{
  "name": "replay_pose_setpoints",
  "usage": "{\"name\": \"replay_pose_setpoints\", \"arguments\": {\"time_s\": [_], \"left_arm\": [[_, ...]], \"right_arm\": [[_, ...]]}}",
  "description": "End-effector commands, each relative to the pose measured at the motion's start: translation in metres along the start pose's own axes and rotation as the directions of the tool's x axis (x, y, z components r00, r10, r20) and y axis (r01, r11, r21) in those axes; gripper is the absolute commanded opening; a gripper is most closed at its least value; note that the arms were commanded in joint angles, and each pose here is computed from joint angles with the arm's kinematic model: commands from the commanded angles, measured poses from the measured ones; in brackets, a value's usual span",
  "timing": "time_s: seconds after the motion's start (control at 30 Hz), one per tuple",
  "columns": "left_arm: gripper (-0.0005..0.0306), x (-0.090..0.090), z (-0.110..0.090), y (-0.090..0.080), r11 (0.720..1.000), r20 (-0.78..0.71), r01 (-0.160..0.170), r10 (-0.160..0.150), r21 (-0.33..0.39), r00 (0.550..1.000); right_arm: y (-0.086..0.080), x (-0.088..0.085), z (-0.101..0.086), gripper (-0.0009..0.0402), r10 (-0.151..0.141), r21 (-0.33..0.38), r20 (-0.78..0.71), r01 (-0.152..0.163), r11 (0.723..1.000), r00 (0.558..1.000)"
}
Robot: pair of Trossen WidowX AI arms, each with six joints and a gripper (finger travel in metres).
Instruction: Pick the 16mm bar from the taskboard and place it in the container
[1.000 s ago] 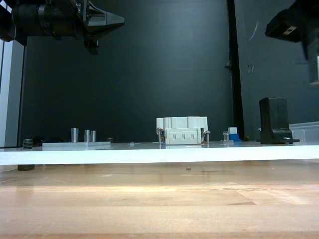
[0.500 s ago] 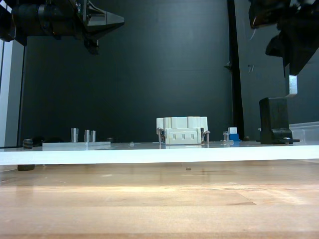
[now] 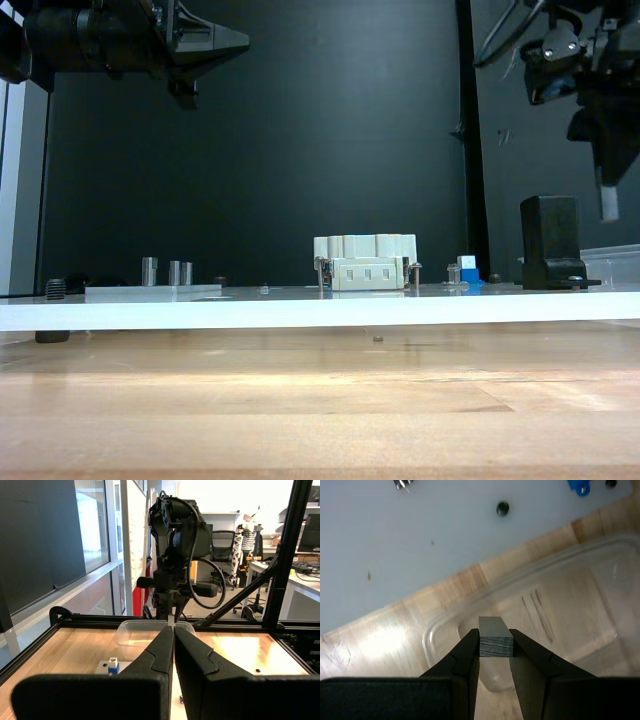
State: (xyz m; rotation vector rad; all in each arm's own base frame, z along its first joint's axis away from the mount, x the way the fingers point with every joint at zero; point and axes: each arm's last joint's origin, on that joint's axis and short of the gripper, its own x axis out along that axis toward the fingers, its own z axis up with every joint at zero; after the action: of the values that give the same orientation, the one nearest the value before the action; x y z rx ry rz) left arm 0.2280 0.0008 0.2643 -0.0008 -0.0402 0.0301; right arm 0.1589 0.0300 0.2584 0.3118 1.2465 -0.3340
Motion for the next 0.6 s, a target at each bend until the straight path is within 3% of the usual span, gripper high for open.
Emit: {"name": "replay_pose_setpoints", "arguments": {"time_s": [0.03,0.3,0.6], "left_arm": [[0.0000,0.0000,0.0002,0.0001,1.000,0.001,0.000,0.000,0.000,1.000],[0.0000,0.0000,0.0001,0.0000,1.000,0.000,0.000,0.000,0.000,1.000],[0.0000,0.0000,0.0001,0.0001,1.000,0.000,0.000,0.000,0.000,1.000]], "right_arm": [[-0.0068,0.0040,-0.0061,0.0007,-0.020,0.012,-0.028,0.020,1.000,0.999],[-0.0147,0.0099,-0.0112,0.0040,-0.061,0.038,-0.065,0.064,0.997,0.996],[-0.0147,0.0101,-0.0111,0.0131,-0.062,0.054,-0.065,0.066,0.996,0.996]]}}
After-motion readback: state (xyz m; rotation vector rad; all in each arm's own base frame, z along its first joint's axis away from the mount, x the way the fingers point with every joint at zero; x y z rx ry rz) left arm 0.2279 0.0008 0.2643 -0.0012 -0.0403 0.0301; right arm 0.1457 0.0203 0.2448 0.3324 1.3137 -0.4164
